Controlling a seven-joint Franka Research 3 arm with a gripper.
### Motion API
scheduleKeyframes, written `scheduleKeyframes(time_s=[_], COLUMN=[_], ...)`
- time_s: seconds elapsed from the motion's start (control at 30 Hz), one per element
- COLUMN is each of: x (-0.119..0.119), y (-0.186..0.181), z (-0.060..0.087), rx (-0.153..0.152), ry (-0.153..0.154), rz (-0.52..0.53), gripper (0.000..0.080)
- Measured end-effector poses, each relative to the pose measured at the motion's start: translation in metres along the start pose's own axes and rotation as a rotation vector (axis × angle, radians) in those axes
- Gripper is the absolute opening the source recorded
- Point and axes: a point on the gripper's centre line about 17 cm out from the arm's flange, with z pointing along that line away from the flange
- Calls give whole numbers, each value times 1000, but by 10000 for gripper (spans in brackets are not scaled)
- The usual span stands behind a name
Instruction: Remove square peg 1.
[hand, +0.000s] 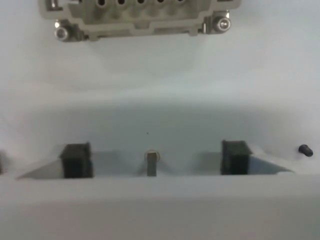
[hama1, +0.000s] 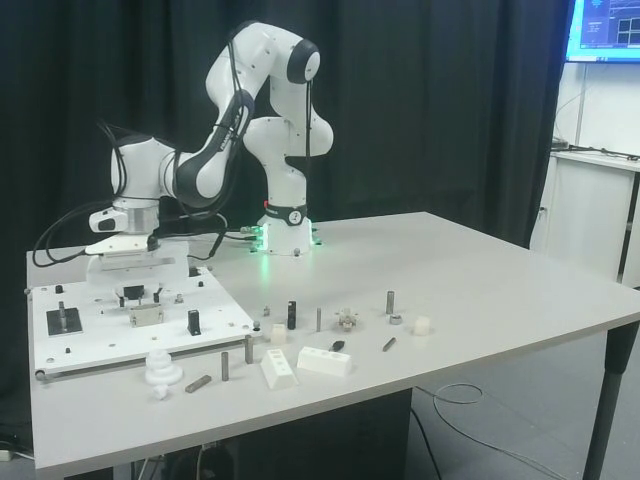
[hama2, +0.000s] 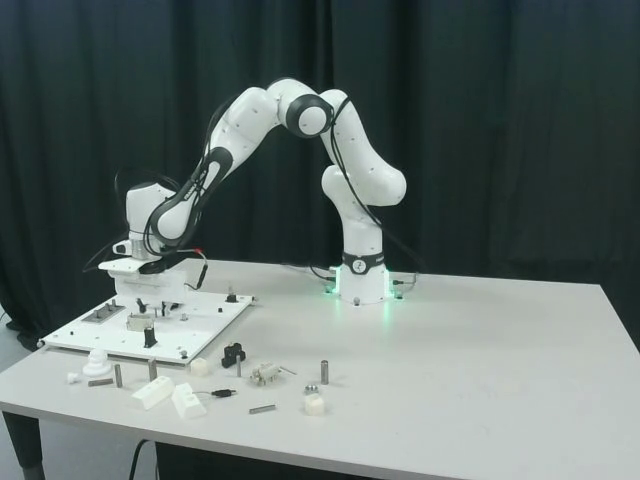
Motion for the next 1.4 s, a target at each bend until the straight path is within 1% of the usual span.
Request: scheduleKeyframes(time_s=[0.1,0.13,0.3,0.33,0.43,0.57,0.8,0.83,1.4], x=[-1,-1,-1,-1,-1,-1,-1,-1,-2], y=[1,1,2,2,2,-3,-4,-4,-3], z=[0,1,2,2,3,3,3,3,2], rx=[3,4,8,9,15,34,43,44,45], ry=[-2,-3,-7,-8,-11,-17,-19,-20,-20], rz=[-1,-3,-12,-12,-12,-15,-17,-17,-14], gripper=[670,488,488,314,314,314,314,37,37])
